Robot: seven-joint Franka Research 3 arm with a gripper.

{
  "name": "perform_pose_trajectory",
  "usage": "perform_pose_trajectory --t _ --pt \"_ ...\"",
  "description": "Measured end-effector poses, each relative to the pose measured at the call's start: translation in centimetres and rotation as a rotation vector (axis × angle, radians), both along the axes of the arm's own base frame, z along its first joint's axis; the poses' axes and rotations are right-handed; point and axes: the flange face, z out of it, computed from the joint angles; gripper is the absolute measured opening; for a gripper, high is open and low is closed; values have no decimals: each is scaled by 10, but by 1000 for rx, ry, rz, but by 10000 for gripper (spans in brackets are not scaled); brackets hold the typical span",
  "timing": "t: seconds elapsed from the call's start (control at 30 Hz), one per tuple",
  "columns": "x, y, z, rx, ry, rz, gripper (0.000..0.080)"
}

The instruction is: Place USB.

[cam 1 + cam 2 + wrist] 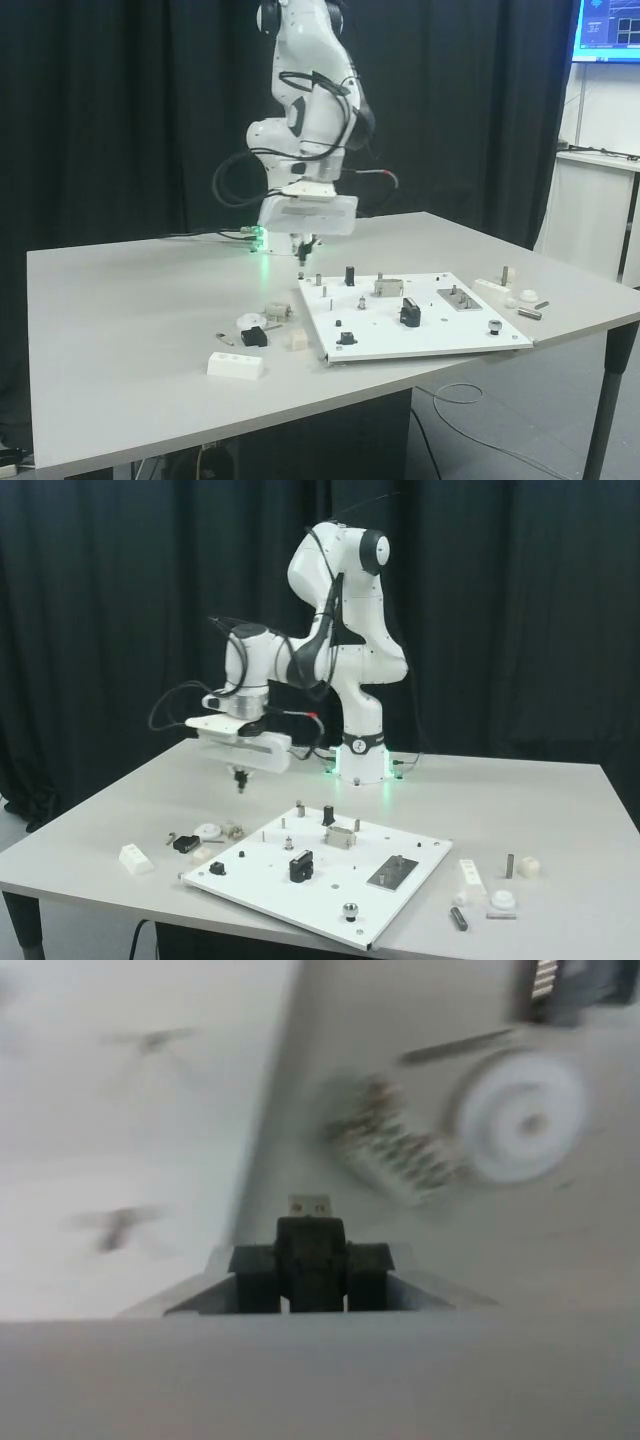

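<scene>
My gripper (312,1265) is shut on the USB plug (310,1225), a small black body whose metal tip pokes out past the fingertips. In the room views the gripper (302,246) (239,774) hangs in the air with the USB plug (301,258) (239,784) pointing down. It is over the table just beyond the far left corner of the white board (430,342) (330,882). In the wrist view the board (560,1250) fills the side past the plug, with a white round part (520,1115) and a ribbed part (390,1145) lying beyond it.
The board carries a black block (409,313) (300,866), a metal plate (458,297) (392,870) and several pegs. Loose on the table are a white block (236,365) (135,858), a white disc (250,320), and small parts (515,297) (470,875) beside the board's other end.
</scene>
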Motion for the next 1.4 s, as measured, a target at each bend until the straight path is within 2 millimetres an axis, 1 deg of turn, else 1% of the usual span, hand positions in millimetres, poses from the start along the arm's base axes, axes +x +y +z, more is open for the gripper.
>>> perform_pose_trajectory --t 0.27,0.4,0.53,0.67,0.83,0.93,0.97,1.17,1.2,1.4 --pt "1 -62 -10 -50 -11 46 139" --pt "2 -86 -17 -70 -16 64 139" --pt "2 -107 -25 -77 -19 74 139" --pt "2 -123 -34 -72 -18 77 139" --pt "3 -137 -45 -62 -13 75 139" --pt "3 -144 -51 -58 -9 75 139" --pt "3 -146 -53 -58 -7 77 165" --pt "5 -153 -60 -58 5 89 165" --pt "5 -154 -61 -58 5 89 502" --pt "7 -156 -64 -58 9 96 502"
